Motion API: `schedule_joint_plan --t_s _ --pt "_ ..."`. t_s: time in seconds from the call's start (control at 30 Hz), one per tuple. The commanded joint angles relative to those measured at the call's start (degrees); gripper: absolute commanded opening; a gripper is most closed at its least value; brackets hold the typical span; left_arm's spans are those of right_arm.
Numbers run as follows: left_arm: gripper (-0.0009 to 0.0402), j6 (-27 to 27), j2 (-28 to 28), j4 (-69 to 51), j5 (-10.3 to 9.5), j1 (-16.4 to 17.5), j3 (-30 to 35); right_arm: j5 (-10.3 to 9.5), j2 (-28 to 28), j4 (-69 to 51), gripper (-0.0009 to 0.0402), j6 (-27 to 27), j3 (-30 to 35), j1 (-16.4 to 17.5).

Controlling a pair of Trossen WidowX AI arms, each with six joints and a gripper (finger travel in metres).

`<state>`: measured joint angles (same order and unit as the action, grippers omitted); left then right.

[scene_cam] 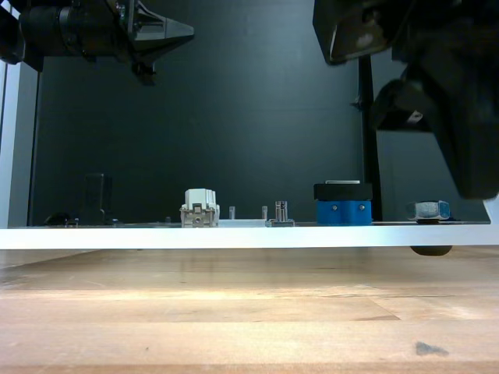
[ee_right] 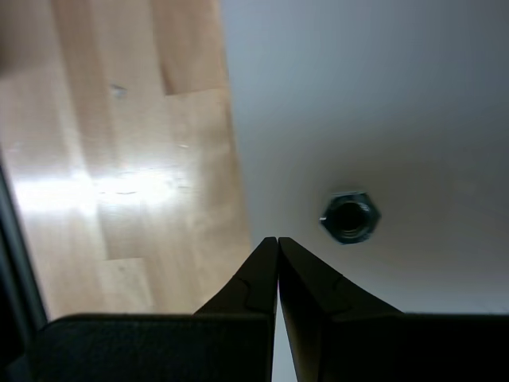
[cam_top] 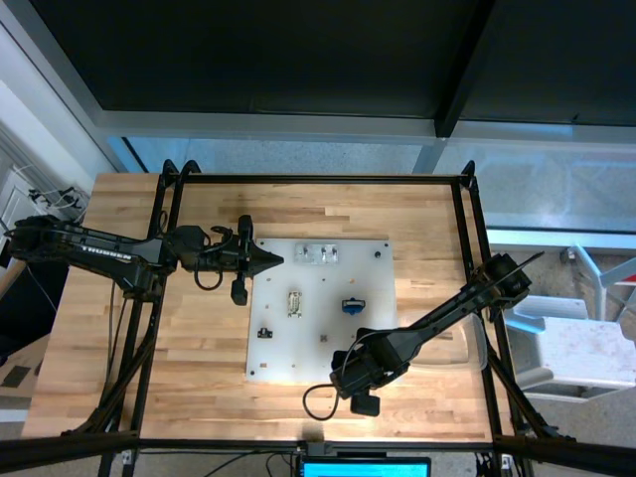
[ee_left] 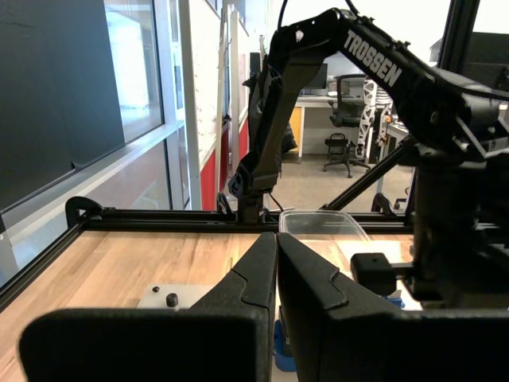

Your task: Unfasten the M12 fastener and place in the container

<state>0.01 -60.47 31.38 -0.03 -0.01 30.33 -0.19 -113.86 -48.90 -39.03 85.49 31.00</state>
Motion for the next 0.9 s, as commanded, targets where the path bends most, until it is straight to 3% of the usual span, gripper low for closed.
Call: schedule_joint_plan --t_s 0.03,0.13,0.3,0.37,0.57,0.77,0.9 --pt "0.0 0.0 0.0 0.02 0.0 0.0 0.0 0.31 -0.02 0.31 0.0 0.09 -0.5 -0.02" --pt "0.0 -0.02 -0.02 -0.02 0.0 0.0 0.0 2.05 0.04 0.02 0.0 0.52 -0.5 -0.07" --pt "0.0 0.0 -0.02 0.0 0.02 0.0 0.0 11.98 0.42 -7.89 0.0 -1.22 0.72 -0.07" --pt "0.0 0.0 0.0 0.0 0.0 0.02 0.0 14.4 0.42 -9.75 0.0 -2.08 1.55 -0.04" --pt "0.0 0.0 0.04 0.13 0.0 0.0 0.0 13.11 0.66 -9.38 0.0 -2.08 1.7 -0.02" --pt "0.0 0.0 -0.02 0.0 0.0 0.0 0.0 4.85 0.85 -6.78 0.0 -2.08 2.03 0.0" --pt "0.0 0.0 0.02 0.07 0.0 0.0 0.0 0.7 0.85 -3.54 0.0 -2.38 2.19 0.02"
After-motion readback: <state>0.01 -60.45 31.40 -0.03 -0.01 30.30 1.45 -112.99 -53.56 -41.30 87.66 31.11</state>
